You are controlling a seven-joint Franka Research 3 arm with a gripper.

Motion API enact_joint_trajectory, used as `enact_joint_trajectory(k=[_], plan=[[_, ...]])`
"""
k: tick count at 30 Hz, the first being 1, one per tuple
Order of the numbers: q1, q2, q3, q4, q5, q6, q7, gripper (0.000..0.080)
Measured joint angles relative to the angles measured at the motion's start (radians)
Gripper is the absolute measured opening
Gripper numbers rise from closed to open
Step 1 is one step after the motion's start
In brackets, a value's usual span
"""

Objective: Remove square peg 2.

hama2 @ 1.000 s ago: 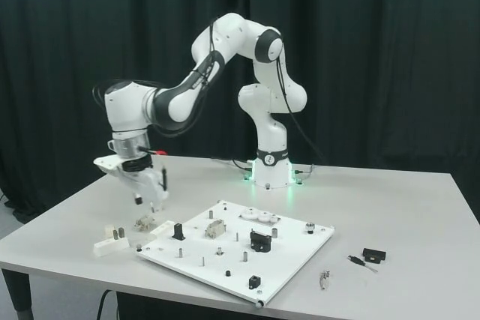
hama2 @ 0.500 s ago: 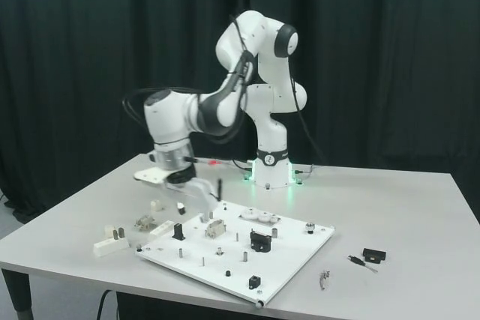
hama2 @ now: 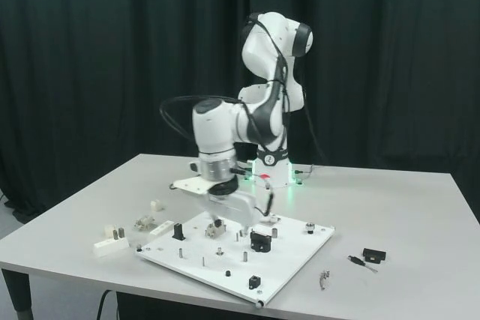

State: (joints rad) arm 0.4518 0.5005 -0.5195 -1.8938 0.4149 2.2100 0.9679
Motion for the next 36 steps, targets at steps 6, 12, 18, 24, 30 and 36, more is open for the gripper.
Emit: enact_joint_trajectory(k=[6, 12, 18, 24, 30, 36], plan=[[0.044, 0.001, 0.009, -0.013, -0.015, 0.049, 0.043, 0.0800], [0.069, 0.008, 0.017, -0.019, -0.036, 0.091, 0.085, 0.0800], [0.071, 0.024, 0.034, -0.019, -0.048, 0.131, 0.110, 0.0800], [0.071, 0.045, 0.042, -0.019, -0.049, 0.169, 0.120, 0.0800], [0.070, 0.062, 0.048, -0.019, -0.049, 0.195, 0.124, 0.0800], [0.064, 0.071, 0.058, -0.018, -0.049, 0.211, 0.134, 0.0800]])
